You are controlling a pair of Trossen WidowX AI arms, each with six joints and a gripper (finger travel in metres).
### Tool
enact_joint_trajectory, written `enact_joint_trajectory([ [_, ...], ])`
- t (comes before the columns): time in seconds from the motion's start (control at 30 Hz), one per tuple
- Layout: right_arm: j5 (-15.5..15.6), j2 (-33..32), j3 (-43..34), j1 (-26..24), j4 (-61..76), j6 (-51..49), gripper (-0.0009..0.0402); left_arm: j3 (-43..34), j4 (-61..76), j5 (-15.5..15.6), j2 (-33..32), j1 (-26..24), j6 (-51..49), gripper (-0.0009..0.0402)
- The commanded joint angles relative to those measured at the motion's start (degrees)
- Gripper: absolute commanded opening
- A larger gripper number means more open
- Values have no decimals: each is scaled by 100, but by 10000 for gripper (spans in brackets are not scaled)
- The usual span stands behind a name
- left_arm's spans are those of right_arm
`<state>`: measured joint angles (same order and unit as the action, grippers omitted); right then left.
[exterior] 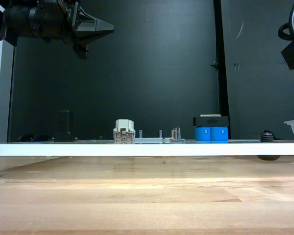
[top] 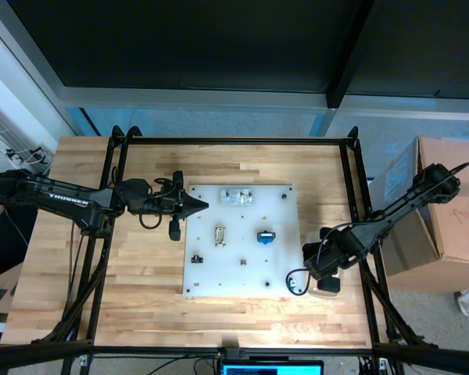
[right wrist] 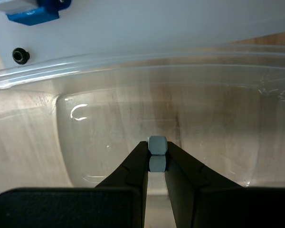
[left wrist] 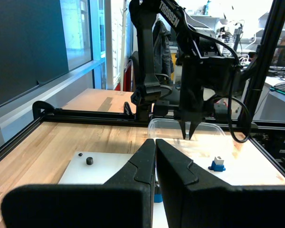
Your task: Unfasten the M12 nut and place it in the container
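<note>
In the right wrist view my right gripper point(right wrist: 156, 160) is shut on the small silver nut point(right wrist: 157, 144), holding it at the fingertips over the inside of the clear container point(right wrist: 85, 142). The black ribbed stud point(right wrist: 20, 55) stands bare on the white board, beyond the container's rim. From above, the right gripper point(top: 322, 269) hangs over the container point(top: 329, 287), just off the board's near right edge. The stud point(exterior: 267, 136) also shows bare in the low view. My left gripper point(top: 203, 205) is shut on nothing, raised over the board's far left edge.
The white board point(top: 219, 266) carries a blue connector block point(top: 266, 237), a grey socket point(top: 220, 234) and a clear fixture point(top: 238, 197). A black frame rings the wooden table. A cardboard box point(top: 445, 211) stands off the table to the right.
</note>
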<state>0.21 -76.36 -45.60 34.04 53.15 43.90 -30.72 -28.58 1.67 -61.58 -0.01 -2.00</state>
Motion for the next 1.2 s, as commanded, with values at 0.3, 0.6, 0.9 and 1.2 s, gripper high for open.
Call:
enact_joint_trajectory([
  [0.3,245,-4,50,42,22,131,144,0,-4,0,-2,0,0,0],
  [0.6,260,-2,-7,46,48,339,188,0,0,2,-2,0,0,0],
  [0.9,216,118,-986,-369,1156,-76,145,0,0,0,-2,2,0,0],
  [1.2,-181,138,-2144,-1759,1491,-1744,15,0,0,0,-2,2,0,0],
])
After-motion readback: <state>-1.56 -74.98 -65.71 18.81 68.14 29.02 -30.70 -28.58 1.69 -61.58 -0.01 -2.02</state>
